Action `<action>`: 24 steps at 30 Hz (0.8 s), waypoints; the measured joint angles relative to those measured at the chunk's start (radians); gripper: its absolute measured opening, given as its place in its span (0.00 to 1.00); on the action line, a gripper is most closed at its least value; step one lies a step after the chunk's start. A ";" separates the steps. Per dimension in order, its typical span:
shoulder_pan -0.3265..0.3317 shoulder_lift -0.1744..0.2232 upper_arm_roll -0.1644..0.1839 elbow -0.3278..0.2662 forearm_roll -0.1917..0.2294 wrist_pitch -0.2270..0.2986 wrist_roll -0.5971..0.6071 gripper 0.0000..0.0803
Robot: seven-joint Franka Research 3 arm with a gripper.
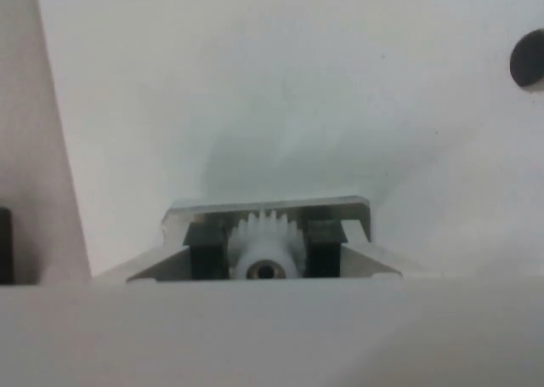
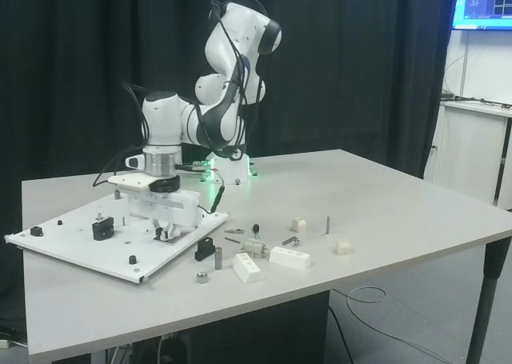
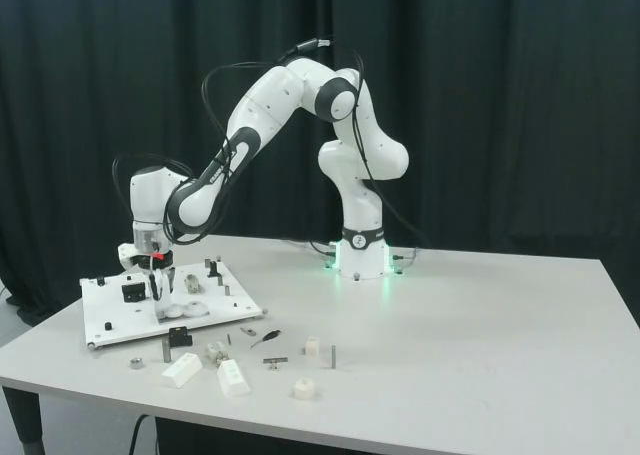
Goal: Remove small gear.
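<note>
Clamped between my two black fingers [image 1: 204, 249], the small gear [image 1: 265, 238] is sitting in my gripper [image 1: 265, 253], its teeth showing above the pads in the wrist view. I am hanging low over the white board [image 2: 72, 248], near the side of it that faces the loose parts, with bare board showing under the gear. Going left to right in the first room view: the board is lying at the left end of the grey table [image 2: 384, 204], its near edge running close to the table's front. A black block [image 2: 102, 230] is standing on the board left of me. Right of the board, loose parts are lying scattered, among them a black piece [image 2: 205, 250] and two white blocks [image 2: 290, 258]. Further right the tabletop is lying open to its far edge
</note>
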 joint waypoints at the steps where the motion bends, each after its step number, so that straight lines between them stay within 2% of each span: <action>1: 0.000 0.000 0.000 0.000 0.001 0.000 0.007 0.24; 7: 0.000 0.000 0.000 0.000 0.001 0.000 0.058 0.24; 15: 0.000 -0.001 -0.001 0.000 0.000 0.000 -0.009 0.24; 21: 0.000 -0.001 -0.001 -0.001 0.003 0.000 0.090 0.24; 24: 0.000 -0.002 -0.001 -0.001 0.001 0.000 0.091 0.24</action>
